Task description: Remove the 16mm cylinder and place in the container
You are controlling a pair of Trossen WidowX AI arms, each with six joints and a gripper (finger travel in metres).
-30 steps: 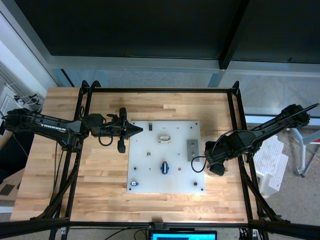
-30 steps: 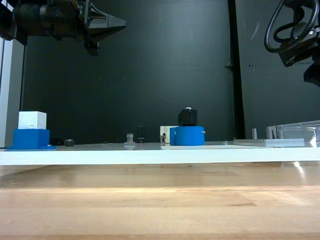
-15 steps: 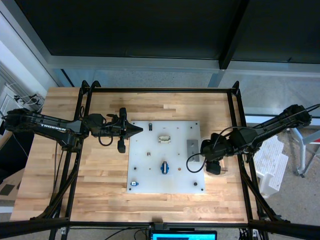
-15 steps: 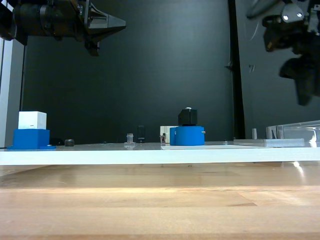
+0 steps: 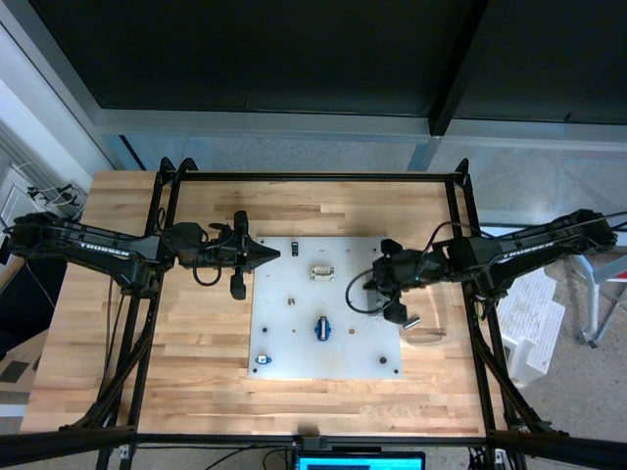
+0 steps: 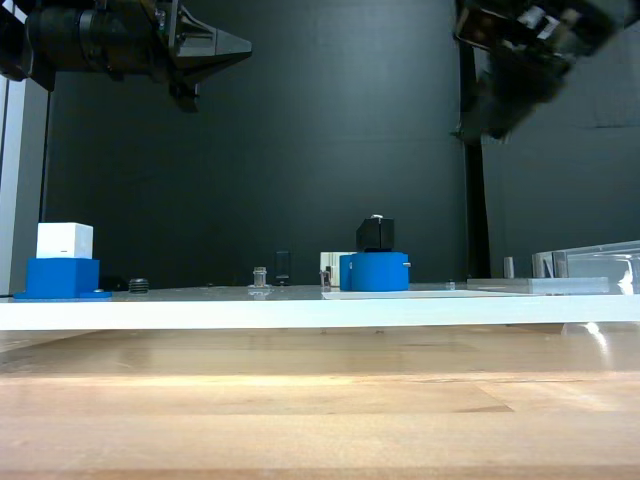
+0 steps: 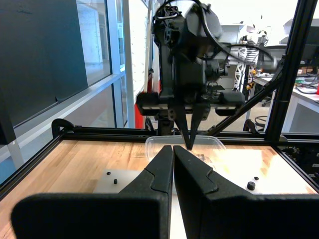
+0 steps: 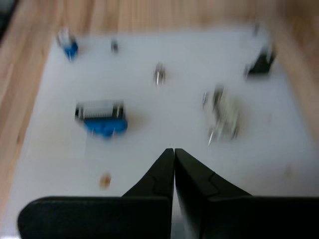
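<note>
Right hand beside container, left parked

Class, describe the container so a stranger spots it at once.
Find the white board: left hand shut at its left edge, right hand shut above its right side. The container sits on the table beside that right edge, the only see-through tub.

The pale wooden surface carries a flat white board near its centre, and the clear container sits on the wood just beside it at 3 o'clock.
</note>
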